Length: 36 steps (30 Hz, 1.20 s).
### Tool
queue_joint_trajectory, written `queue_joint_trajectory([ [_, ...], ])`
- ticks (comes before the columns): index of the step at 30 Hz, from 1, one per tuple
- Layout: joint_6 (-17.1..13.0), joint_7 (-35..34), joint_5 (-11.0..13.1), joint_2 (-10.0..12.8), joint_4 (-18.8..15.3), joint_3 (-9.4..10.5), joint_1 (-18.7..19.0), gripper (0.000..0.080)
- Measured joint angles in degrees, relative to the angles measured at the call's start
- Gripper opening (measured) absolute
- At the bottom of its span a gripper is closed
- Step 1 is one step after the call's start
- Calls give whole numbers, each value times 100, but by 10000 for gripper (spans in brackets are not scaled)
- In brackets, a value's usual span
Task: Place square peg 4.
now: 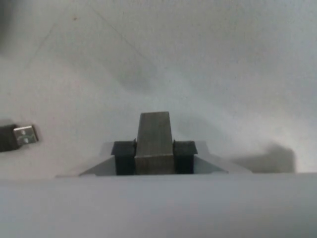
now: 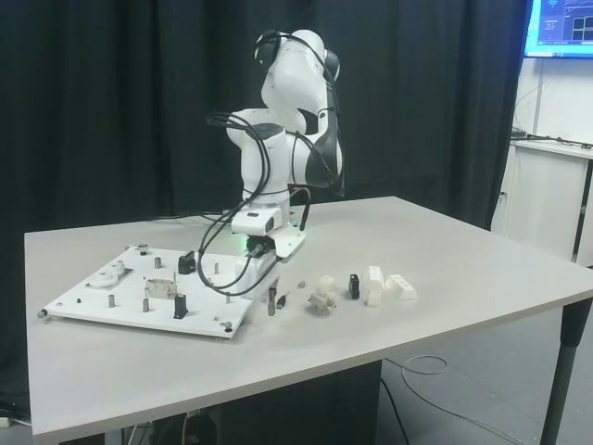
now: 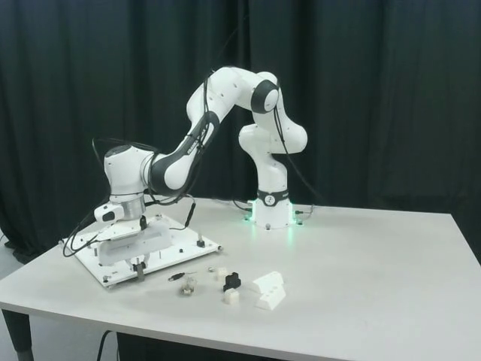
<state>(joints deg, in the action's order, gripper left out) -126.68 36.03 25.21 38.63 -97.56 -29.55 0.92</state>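
Note:
In the wrist view a grey square peg point(image 1: 154, 144) stands upright between my gripper's point(image 1: 154, 157) two black finger pads point(image 1: 124, 157), which are shut on its sides. From the first room view the gripper point(image 2: 271, 295) holds the peg point(image 2: 271, 305) low over the grey table, just off the right edge of the white board point(image 2: 102, 301). In the second room view the gripper point(image 3: 139, 265) and the peg point(image 3: 139, 271) sit at the board's point(image 3: 169, 252) front edge. Whether the peg's tip touches the surface cannot be told.
A plug on a thin cable point(image 1: 22, 136) lies beside the gripper point(image 2: 283, 298). Small white blocks point(image 2: 387, 286) and a black piece point(image 2: 353, 286) lie to the right on the table. Pegs and black fixtures point(image 2: 180, 304) stand on the board.

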Motion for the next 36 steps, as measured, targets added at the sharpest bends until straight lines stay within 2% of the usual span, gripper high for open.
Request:
queue_joint_trajectory([
  [12,-69,-254,0,77,-42,0,93,155],
  [28,-582,-390,0,83,-401,2,231,155],
  [35,-662,-405,-14,66,-445,0,263,155],
  [36,-662,-412,-21,59,-445,-2,267,352],
])
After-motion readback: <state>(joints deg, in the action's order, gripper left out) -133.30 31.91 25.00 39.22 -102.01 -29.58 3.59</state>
